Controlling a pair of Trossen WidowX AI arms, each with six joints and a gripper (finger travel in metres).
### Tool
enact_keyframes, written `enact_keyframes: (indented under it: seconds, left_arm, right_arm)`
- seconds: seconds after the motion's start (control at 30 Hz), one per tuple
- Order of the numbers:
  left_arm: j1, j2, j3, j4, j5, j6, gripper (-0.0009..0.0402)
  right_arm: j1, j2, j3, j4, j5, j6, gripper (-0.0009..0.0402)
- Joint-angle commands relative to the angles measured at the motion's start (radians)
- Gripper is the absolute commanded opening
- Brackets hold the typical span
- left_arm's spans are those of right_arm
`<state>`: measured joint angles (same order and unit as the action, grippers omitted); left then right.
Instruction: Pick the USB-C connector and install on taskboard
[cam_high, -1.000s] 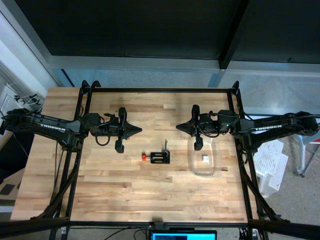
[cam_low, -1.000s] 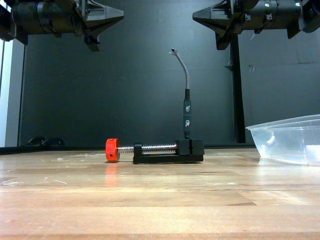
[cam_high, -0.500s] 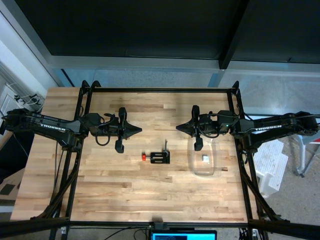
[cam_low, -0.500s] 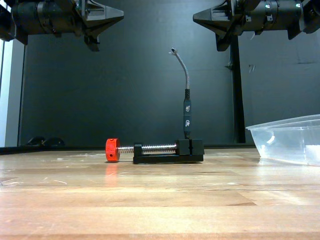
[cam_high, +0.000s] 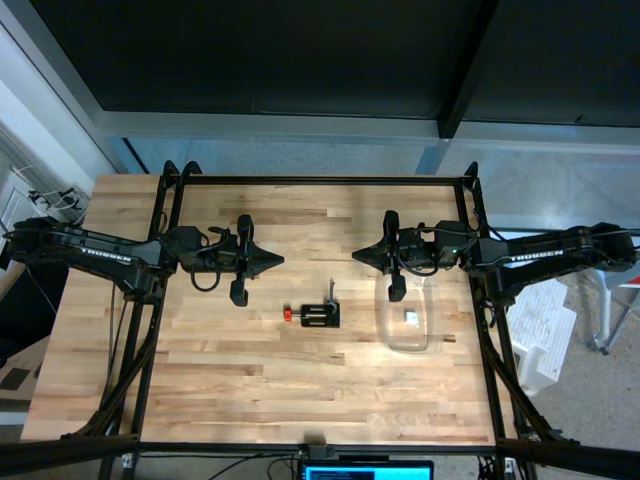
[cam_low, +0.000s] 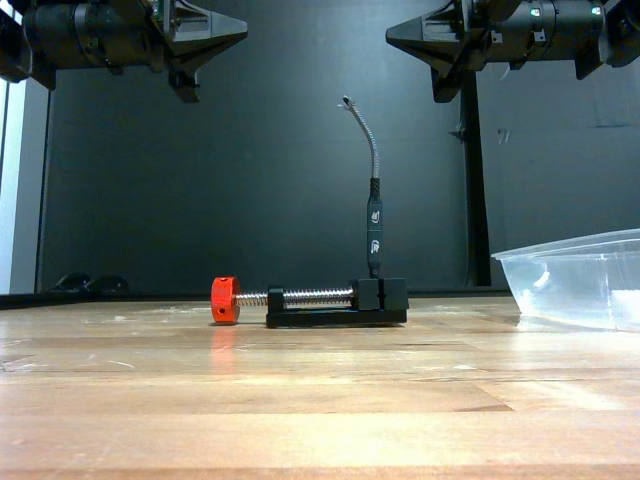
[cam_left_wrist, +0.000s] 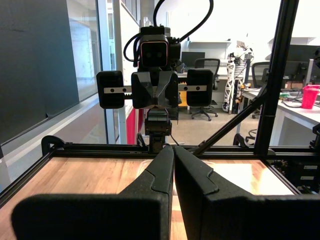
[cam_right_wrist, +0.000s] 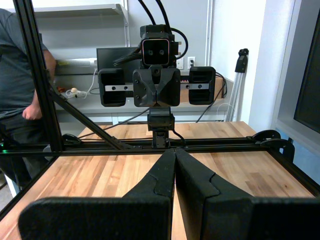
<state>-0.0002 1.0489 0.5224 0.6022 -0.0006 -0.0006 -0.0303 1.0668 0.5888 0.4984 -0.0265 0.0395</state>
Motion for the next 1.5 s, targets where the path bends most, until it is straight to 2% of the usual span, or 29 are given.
enact_keyframes:
  seconds: [0.03, 0.73, 1.1, 1.5]
  left_arm:
    - [0.000, 0.000, 0.000, 0.000, 0.000, 0.000, 0.0000]
    - [0.000, 0.000, 0.000, 0.000, 0.000, 0.000, 0.0000]
    - [0.000, 0.000, 0.000, 0.000, 0.000, 0.000, 0.0000]
    - [0.000, 0.000, 0.000, 0.000, 0.000, 0.000, 0.0000]
  right_arm:
    - [0.000, 0.001, 0.002, 0.000, 0.000, 0.001, 0.0000]
    - [0.000, 0.001, 0.002, -0.005, 0.000, 0.001, 0.0000]
    - [0.000, 0.001, 0.001, -0.105, 0.000, 0.001, 0.0000]
    - [0.000, 0.002, 0.001, -0.107, 0.000, 0.001, 0.0000]
